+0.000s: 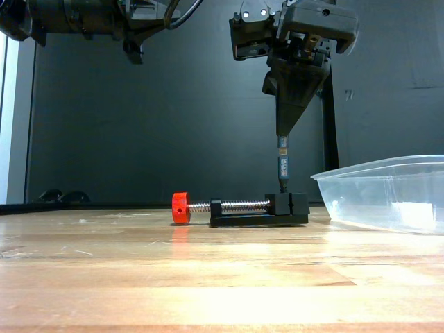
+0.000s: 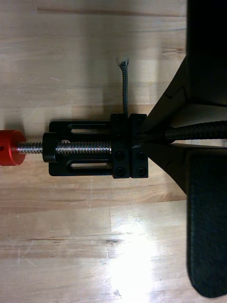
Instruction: Pick the usb-c connector and install on the hub
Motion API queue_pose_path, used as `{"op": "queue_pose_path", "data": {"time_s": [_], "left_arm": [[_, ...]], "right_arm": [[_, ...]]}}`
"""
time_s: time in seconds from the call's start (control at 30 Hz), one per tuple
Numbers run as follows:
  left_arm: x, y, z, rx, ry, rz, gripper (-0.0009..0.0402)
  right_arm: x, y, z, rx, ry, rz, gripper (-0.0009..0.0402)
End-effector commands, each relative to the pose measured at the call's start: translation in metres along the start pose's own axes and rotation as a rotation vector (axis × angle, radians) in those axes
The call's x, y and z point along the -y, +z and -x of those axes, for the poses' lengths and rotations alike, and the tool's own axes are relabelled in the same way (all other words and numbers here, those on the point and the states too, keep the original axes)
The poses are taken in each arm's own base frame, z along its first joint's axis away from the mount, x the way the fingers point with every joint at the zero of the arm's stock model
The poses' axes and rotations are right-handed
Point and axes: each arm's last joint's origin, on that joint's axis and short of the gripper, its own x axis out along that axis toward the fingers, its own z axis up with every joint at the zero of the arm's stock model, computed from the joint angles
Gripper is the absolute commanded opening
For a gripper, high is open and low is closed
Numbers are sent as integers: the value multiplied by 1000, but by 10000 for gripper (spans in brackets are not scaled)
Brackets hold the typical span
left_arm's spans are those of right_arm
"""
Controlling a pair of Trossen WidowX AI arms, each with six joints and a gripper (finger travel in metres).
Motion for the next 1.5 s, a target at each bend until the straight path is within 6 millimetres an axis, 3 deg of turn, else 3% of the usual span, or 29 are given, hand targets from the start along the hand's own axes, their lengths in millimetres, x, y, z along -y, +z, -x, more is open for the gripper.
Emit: {"op": "queue_pose_path", "data": {"time_s": [0.03,1.5], "left_arm": [[0,0,0,0,0,0,0],[0,0,0,0,0,0,0]], "right_arm": [[0,0,0,0,-1,0,0],[0,0,-2,-2,-18,7,0]]}}
